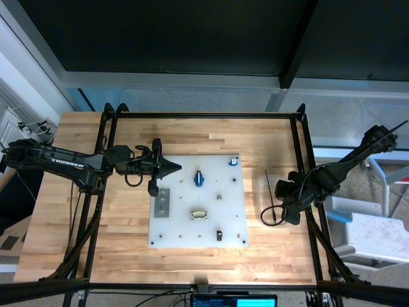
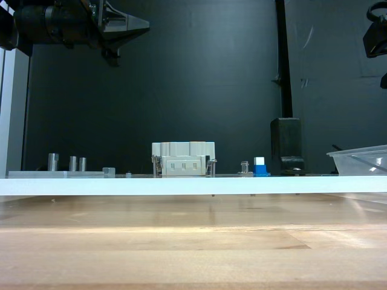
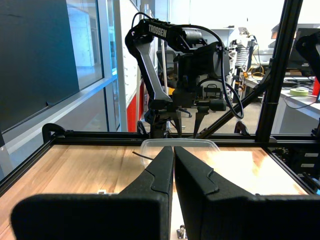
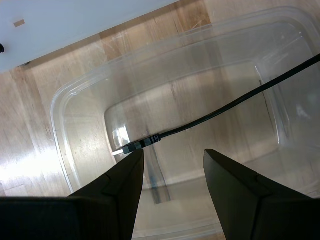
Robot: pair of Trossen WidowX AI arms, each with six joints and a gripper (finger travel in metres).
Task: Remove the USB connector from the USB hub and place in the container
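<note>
A: Where is the USB connector (image 4: 136, 146) found?

B: Its plug is seen resting on the floor of the container (image 4: 80, 95), and the thin black cable is led up and out over the tub's rim. No contact with the USB hub (image 1: 218, 235) is seen; the hub is set on the white board (image 1: 185, 233) near its front edge, well apart from the tub.

A: And where is the container placed?

B: It is placed on the wooden table (image 1: 96, 243), just beside the board's right edge.

A: How is the right gripper (image 4: 172, 154) held?

B: It is held above the container, pointed down into it. Its fingers are spread wide and nothing is gripped between them; the plug is seen below, apart from both fingertips.

A: What is noted of the left gripper (image 3: 173, 150)?

B: It is held high over the board's left edge, level and pointed toward the right arm. Its fingers are pressed together, with only a thin slit left, and nothing is held.

A: What else is mounted on the board?

B: A beige connector block (image 1: 199, 216), a blue upright piece (image 1: 198, 178) and a grey metal block (image 1: 162, 204).
</note>
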